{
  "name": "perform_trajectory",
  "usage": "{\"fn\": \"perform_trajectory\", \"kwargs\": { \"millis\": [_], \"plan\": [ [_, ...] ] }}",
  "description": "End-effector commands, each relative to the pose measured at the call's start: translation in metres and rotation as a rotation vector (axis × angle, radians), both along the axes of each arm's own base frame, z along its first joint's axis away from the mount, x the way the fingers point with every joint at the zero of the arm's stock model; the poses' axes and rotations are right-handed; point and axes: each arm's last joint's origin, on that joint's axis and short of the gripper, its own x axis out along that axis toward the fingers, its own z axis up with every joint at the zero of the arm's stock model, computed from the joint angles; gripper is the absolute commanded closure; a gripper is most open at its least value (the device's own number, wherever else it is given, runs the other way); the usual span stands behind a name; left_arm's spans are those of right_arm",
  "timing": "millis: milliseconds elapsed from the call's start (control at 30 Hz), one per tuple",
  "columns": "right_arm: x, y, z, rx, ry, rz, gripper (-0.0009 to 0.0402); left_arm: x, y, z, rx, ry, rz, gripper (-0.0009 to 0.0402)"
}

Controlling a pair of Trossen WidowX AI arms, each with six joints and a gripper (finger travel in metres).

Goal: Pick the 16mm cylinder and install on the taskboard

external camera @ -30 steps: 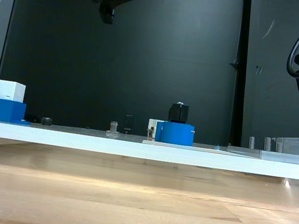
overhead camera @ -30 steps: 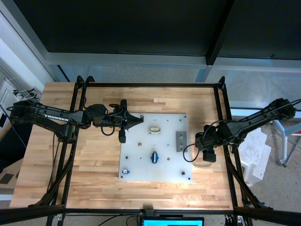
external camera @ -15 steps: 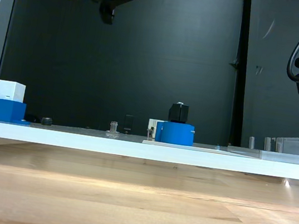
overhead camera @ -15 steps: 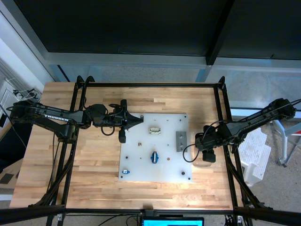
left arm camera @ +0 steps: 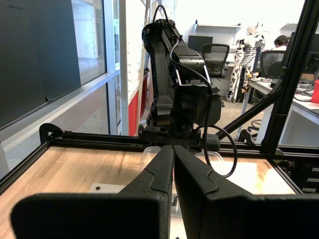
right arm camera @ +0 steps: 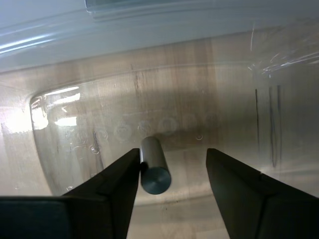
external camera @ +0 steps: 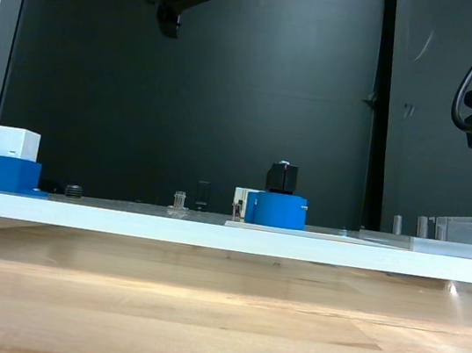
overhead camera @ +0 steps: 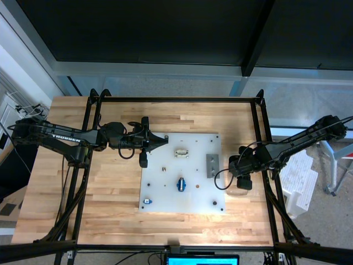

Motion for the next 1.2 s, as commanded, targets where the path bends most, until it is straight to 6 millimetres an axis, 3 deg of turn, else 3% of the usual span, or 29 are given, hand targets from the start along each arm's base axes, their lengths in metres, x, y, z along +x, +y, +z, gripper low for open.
{"fn": "perform_trajectory", "kwargs": {
  "millis": [33,433,1200],
  "plan": [
    [0.0,0.0,-0.0002,-0.002,-0.001,-0.001,0.025,0.0,0.0001,0.0001,0.0,0.0,0.0,0.0392],
    [-0.0008,-0.0004,-0.0019,-0.003,0.004,-0.001,0.0397,0.0,0.0001,0.0001,0.0,0.0,0.0,0.0392],
    [-0.0009,0.0,-0.0019,0.02,0.005,-0.054,0.0393,0.0,0.0,0.0001,0.0,0.0,0.0,0.0392]
  ]
}}
